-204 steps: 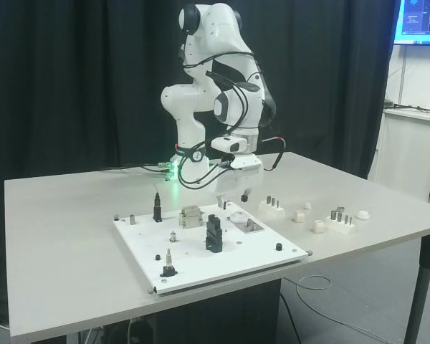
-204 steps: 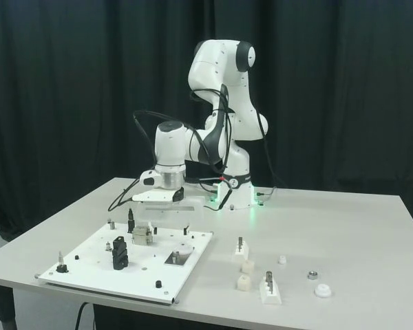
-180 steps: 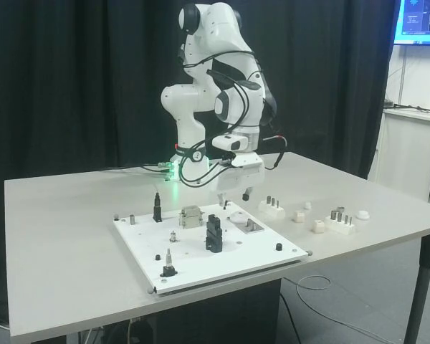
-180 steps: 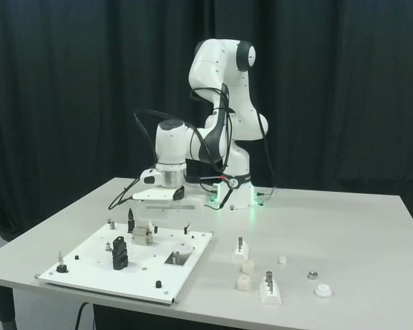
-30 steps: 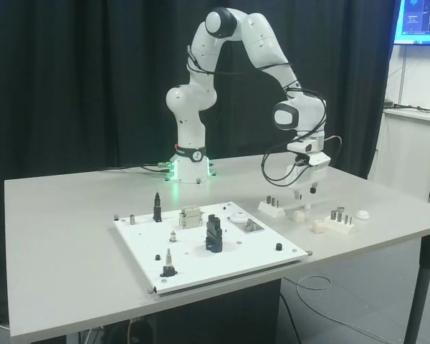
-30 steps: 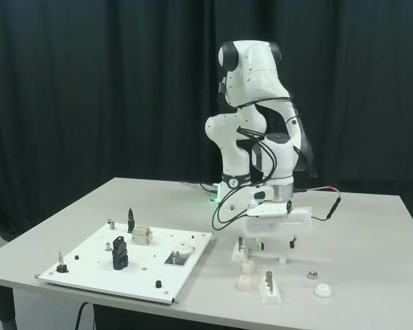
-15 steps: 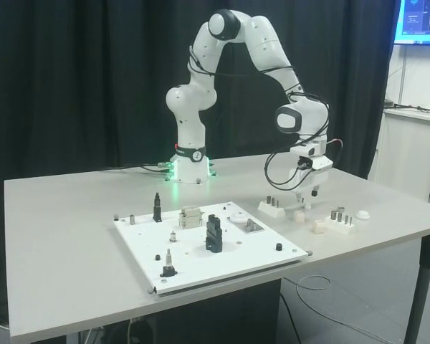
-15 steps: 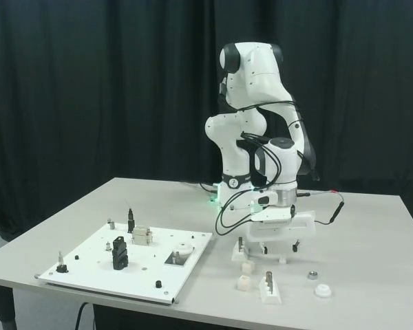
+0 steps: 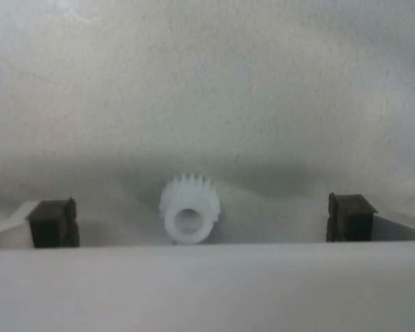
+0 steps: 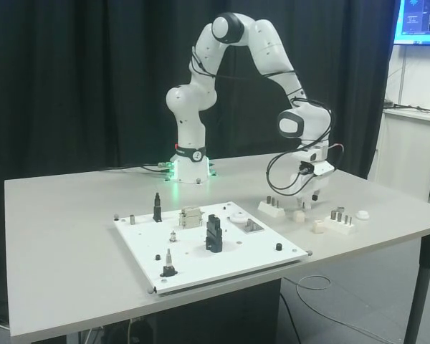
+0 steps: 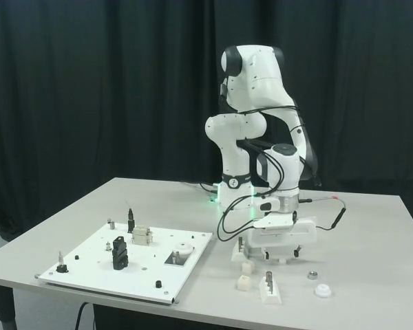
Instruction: Pick small gear.
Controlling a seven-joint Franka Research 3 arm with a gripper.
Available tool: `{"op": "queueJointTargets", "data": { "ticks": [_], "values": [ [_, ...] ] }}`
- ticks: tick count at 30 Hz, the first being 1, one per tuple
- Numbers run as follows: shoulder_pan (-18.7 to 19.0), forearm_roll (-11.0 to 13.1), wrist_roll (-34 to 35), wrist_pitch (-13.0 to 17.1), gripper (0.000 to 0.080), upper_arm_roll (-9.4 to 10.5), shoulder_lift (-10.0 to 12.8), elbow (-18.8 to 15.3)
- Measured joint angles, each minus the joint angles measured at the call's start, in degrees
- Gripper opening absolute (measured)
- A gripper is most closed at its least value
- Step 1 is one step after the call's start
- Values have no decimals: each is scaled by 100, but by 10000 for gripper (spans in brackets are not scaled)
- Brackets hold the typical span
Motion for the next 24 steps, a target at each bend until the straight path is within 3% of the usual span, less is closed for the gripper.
{"op": "queueJointTargets", "data": {
  "ticks": [20, 21, 24],
  "values": [
    [0, 0, 117, 0, 800, 69, 200, 58],
    [0, 0, 127, 0, 688, 70, 203, 62],
    [-1, 0, 129, 0, 688, 70, 205, 72]
  ]
}}
